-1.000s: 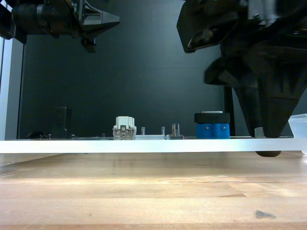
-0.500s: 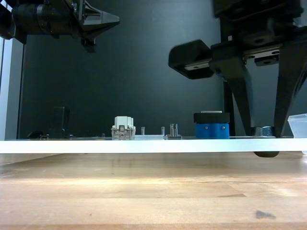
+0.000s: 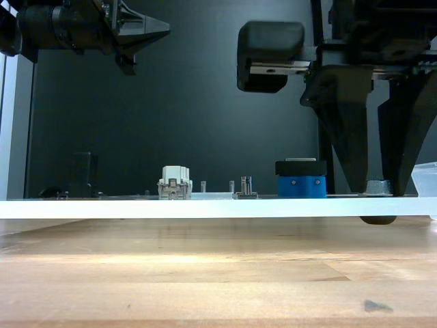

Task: Unfasten the M12 fastener and place in the container

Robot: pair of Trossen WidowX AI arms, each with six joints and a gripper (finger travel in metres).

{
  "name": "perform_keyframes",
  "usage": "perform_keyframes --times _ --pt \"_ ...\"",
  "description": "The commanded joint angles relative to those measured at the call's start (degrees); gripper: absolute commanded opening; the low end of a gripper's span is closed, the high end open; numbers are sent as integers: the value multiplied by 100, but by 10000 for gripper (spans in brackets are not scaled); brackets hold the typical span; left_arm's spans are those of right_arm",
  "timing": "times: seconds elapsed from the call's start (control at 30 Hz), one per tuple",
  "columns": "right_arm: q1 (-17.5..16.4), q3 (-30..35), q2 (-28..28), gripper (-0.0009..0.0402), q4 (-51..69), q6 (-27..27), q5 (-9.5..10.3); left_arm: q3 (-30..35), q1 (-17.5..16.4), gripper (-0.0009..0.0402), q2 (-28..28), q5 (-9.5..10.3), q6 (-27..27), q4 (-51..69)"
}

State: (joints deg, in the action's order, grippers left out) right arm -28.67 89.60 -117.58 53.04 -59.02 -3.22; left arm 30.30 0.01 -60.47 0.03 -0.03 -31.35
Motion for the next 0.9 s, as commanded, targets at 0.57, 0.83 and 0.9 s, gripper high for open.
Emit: perform_keyframes --times 0.57,0.83,0.9 --pt "4 0 20 26 44 -1357 -24 2 0 0 -2 0 2 0" --pt "2 0 50 105 44 -1303 -20 2 -2 0 -2 0 2 0" --pt "2 0 79 133 44 -1298 -22 2 0 0 -2 0 2 0"
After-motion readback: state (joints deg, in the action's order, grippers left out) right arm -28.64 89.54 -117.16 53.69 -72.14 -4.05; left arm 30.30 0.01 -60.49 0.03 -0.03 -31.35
